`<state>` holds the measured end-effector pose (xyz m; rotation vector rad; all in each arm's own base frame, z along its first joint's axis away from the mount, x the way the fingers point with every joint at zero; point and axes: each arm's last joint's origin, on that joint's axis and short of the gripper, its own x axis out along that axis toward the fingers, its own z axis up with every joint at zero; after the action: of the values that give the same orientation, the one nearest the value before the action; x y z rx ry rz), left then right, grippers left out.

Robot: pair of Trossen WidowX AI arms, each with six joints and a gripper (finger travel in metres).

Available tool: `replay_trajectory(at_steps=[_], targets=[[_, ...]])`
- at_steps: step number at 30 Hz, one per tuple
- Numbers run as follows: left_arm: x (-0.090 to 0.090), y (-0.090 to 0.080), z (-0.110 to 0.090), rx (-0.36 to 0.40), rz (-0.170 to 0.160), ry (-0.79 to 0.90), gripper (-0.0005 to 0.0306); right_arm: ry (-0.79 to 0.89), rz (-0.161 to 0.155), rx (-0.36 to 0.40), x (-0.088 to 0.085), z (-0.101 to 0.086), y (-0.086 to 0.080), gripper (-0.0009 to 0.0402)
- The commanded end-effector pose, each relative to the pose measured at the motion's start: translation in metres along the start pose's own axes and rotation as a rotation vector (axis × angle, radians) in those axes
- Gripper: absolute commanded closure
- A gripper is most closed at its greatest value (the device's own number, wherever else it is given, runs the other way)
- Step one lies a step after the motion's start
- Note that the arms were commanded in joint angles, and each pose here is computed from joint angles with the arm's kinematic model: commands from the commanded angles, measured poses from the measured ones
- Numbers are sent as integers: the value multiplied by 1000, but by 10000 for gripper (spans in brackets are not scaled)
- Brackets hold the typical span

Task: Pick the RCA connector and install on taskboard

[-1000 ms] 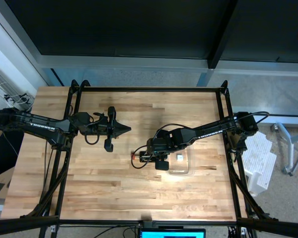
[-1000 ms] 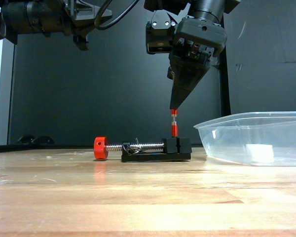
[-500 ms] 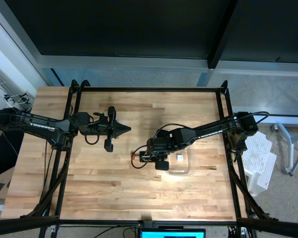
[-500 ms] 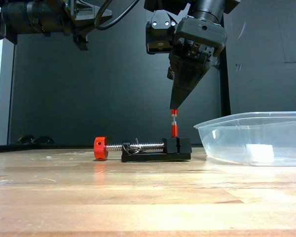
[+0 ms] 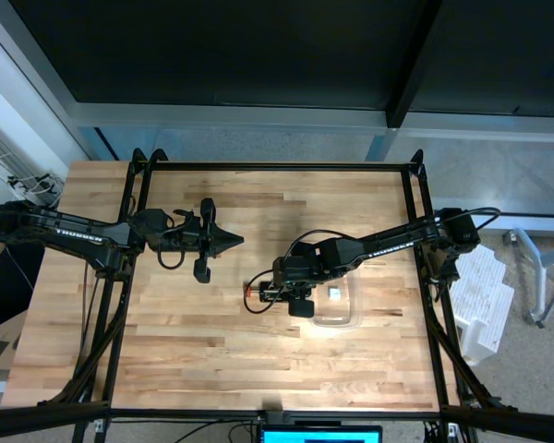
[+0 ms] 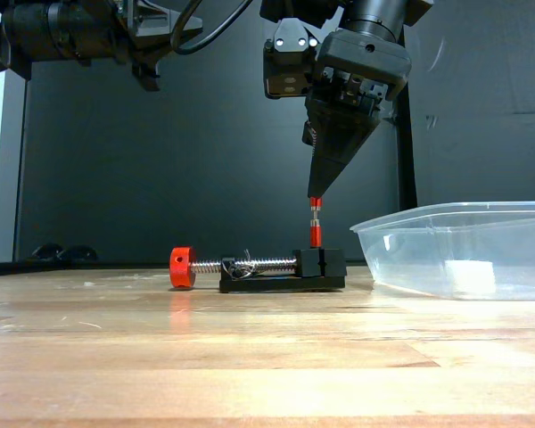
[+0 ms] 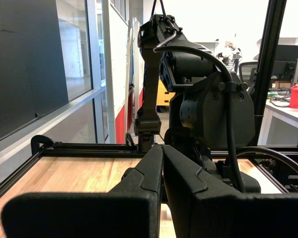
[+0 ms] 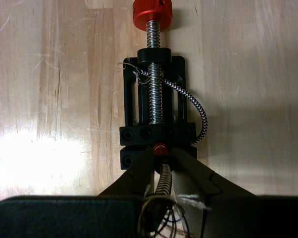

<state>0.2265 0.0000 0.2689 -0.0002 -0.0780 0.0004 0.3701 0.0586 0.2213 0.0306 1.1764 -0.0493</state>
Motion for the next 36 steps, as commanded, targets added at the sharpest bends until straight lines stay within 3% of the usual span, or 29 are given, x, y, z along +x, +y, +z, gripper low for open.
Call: replay_trajectory(at_steps=[1,8,26,36], targets=[[0,0,0,0,0,0,300,-1,-1,-1,0,0,0,392],[0,0,0,0,0,0,300,0,-2,-1,1,-1,0,392],[0,0,0,0,0,0,300,13,-3,-2,24,-8,0,392],[0,0,0,0,0,0,300,6,-2,-2,22,-7,0,391]])
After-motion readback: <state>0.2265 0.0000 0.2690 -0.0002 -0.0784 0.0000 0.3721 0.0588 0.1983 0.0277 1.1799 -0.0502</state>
